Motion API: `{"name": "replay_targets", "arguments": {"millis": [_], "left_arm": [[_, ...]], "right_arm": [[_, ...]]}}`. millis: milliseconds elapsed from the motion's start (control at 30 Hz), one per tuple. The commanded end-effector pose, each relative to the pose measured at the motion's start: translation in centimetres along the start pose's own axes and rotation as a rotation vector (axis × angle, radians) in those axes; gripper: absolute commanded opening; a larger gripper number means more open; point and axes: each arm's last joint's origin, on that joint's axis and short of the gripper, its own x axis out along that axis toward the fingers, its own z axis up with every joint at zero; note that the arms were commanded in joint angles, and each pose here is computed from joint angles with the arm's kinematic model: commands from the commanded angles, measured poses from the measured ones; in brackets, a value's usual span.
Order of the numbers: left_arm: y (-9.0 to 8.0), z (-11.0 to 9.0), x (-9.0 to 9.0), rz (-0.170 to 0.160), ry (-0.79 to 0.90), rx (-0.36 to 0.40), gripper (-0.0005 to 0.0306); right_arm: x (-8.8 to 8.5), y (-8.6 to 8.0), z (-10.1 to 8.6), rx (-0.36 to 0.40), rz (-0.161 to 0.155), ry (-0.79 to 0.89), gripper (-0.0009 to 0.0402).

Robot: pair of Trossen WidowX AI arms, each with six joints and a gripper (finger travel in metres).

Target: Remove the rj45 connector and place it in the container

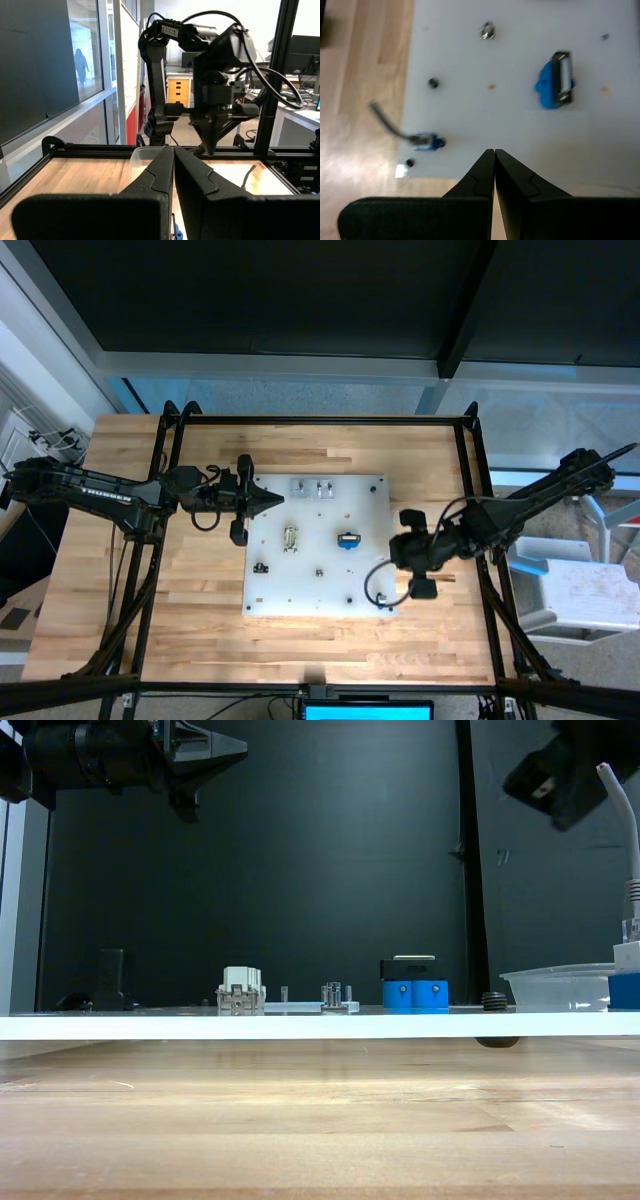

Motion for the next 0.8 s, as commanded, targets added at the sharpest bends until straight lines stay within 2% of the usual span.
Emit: {"name": "replay_targets", "arguments": {"millis": [33,100,600,800], "left_arm": [[0.0,0.0,0.0,0.0,0.0,0.0,0.0],[0.0,0.0,0.0,0.0,0.0,0.0,0.0],[0.0,0.0,0.0,0.0,0.0,0.0,0.0],[0.0,0.0,0.0,0.0,0.0,0.0,0.0]], "right_arm": [[0.0,1.0,-0.5,0.009,0.006,0.016,0.0],[0.2,1.6,-0.8,0.009,-0.005,0.025,0.0],[1.4,5.1,-2.1,0.02,0.029,0.076,0.0],[2.1,5.6,-1.8,0.032,0.032,0.074,0.0]]}}
